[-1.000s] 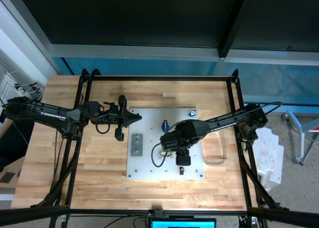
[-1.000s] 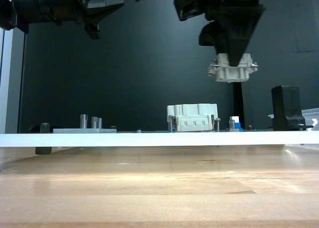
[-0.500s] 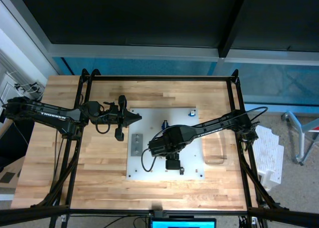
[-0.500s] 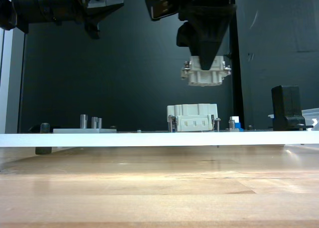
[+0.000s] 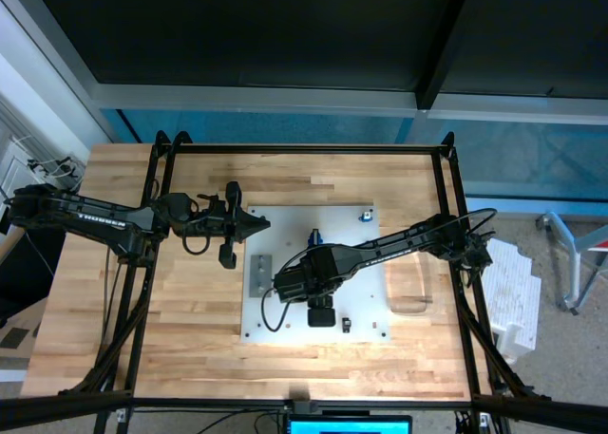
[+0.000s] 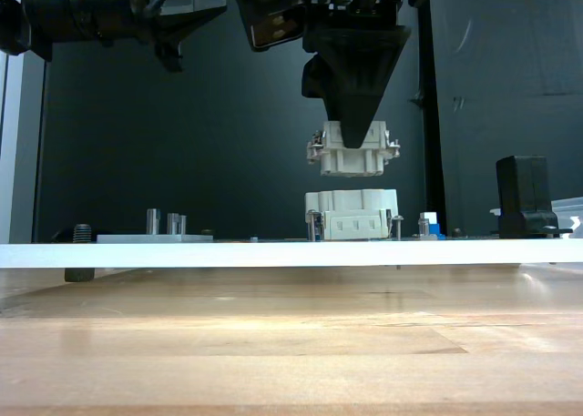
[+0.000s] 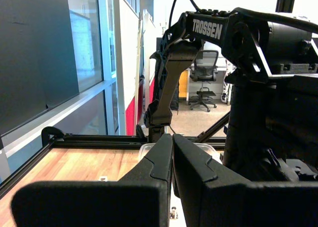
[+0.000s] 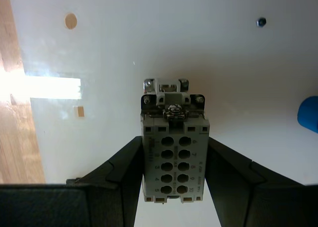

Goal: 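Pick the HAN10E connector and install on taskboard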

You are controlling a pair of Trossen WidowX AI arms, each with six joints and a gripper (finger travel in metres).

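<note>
- Pale grey HAN10E connector (image 6: 353, 158) hangs pinched in your right gripper (image 8: 175, 160), just above the beige socket (image 6: 352, 214) on the taskboard (image 6: 228, 252) (not touching).
- Pick done; seating remains.
- Left gripper (image 7: 172, 152) closed, empty, parked by taskboard's left edge.

left gripper (image 5: 264, 223) closed, high left; right gripper (image 6: 352, 134) downward, gripping HAN10E connector (image 6: 353, 159)
</note>
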